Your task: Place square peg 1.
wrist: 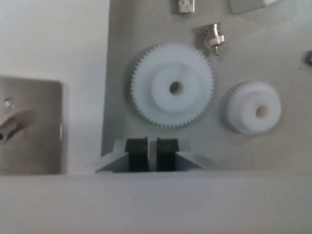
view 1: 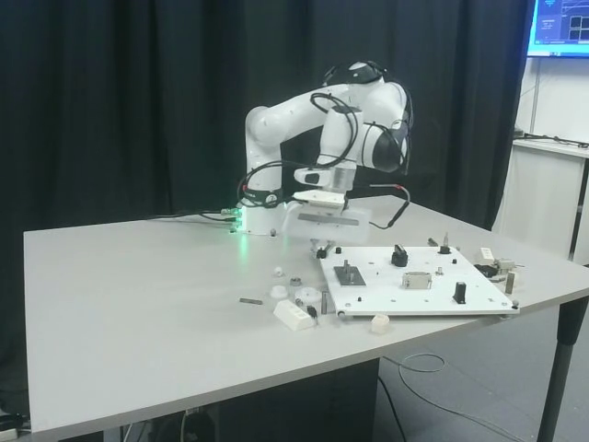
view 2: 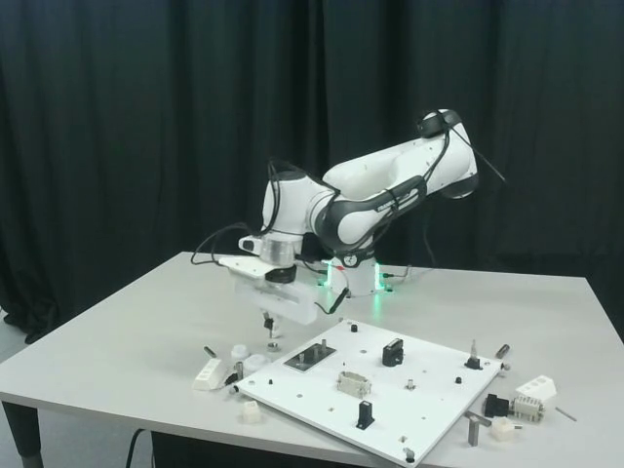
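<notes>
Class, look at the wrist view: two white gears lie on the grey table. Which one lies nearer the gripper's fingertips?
The large gear. It lies just ahead of the gripper, with teeth all round its wide rim. The small gear sits further off to one side.

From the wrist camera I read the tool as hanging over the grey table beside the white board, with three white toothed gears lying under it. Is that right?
Not quite: the wrist view shows two white toothed gears, not three, a large one and a small one. The rest holds: the tool hangs over the grey table beside the white board.

white rounded arm links [view 2: 390, 175] | black joint bands | black cables looped along wrist [view 1: 317, 175] | green base lights [view 1: 236, 219] | black ribbed fingers [wrist: 137, 152]
</notes>
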Motion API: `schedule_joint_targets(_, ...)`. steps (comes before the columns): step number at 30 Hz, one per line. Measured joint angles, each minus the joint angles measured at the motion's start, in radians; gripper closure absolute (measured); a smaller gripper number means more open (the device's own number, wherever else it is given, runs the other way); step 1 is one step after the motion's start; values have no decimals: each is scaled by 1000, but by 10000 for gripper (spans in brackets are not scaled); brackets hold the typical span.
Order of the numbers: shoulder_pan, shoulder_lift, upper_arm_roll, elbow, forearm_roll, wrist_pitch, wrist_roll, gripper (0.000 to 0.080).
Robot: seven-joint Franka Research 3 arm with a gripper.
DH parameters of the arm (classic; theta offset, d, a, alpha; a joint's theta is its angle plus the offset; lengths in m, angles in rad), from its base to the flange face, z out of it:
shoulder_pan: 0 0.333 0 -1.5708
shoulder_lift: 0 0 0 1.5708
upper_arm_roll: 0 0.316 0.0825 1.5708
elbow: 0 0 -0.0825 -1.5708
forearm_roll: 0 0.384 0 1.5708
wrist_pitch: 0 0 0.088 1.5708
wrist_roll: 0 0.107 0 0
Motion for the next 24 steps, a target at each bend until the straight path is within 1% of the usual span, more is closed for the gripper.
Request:
schedule_joint_targets(8, -14, -7, 13, -17, 51, -30, -84, 768)
schedule_joint_targets(11, -14, -14, 13, -20, 59, -40, -98, 768)
schedule_joint_targets(17, -14, -20, 17, -21, 62, -42, -100, 768)
schedule_joint_targets(18, -14, -21, 18, -21, 63, -42, -100, 453)
schedule_joint_targets(23, -14, -22, 19, -20, 66, -41, -100, 453)
schedule_joint_targets(24, -14, -22, 19, -20, 66, -40, -100, 134)
